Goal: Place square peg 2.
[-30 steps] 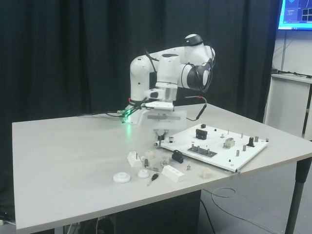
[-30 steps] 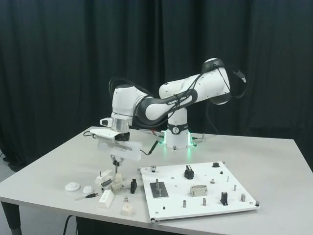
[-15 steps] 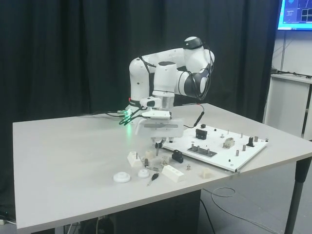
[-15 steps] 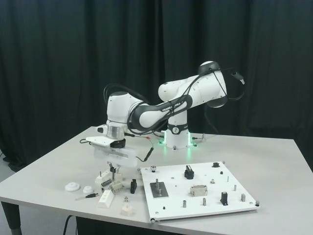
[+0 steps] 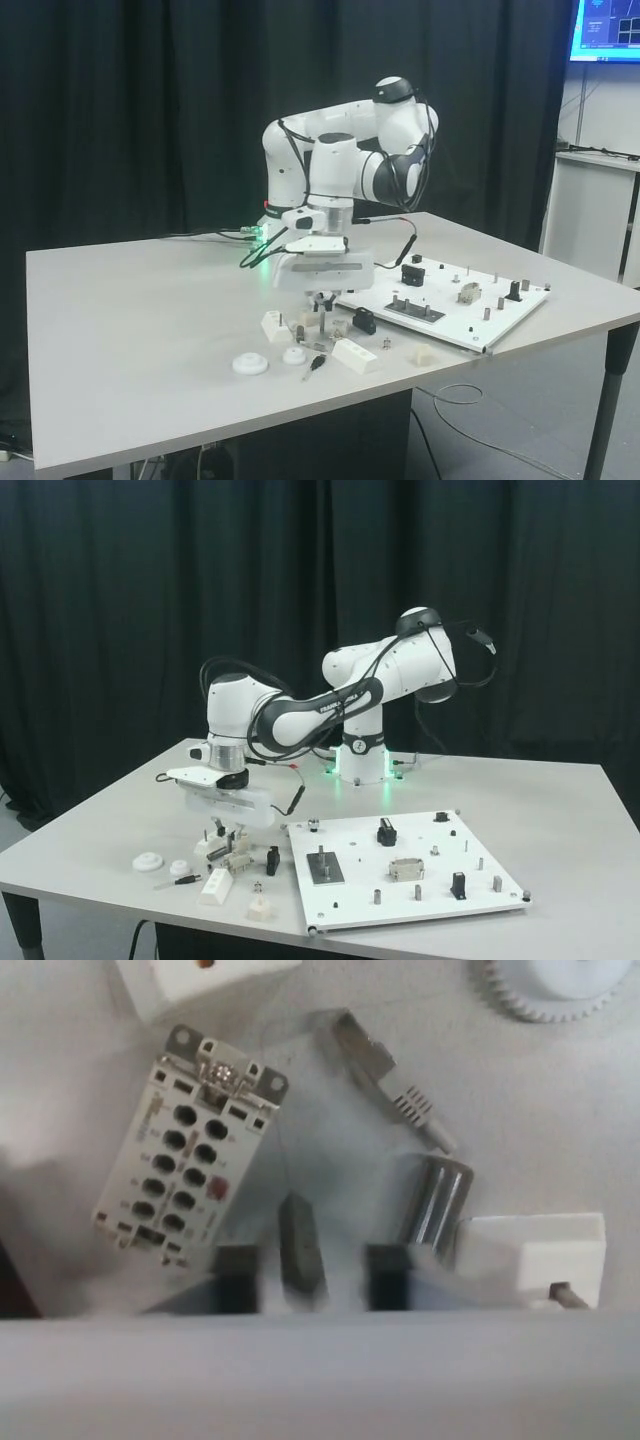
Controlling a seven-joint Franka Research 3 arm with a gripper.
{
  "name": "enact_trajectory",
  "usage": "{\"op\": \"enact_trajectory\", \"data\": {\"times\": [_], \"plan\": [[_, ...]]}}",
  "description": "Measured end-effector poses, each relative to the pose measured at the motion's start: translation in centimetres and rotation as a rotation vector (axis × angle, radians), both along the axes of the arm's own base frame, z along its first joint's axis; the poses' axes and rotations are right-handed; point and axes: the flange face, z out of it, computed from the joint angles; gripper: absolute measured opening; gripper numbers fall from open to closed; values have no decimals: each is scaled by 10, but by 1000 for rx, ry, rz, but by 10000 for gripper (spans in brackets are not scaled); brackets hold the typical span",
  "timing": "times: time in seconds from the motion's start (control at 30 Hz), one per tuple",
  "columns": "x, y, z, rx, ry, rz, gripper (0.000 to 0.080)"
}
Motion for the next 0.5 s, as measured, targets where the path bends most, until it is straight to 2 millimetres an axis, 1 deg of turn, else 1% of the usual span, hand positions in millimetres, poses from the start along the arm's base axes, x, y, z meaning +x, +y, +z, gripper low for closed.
{"op": "enact_trajectory", "data": {"times": [0.03,0.07,0.37,0.4,0.5], "plan": [[1,-1,0,1,0,0,91],[1,-2,0,1,1,-1,261],[4,-7,-1,10,4,-4,261],[4,-8,-1,10,4,-4,753],[5,-8,0,12,4,-4,753]]}}
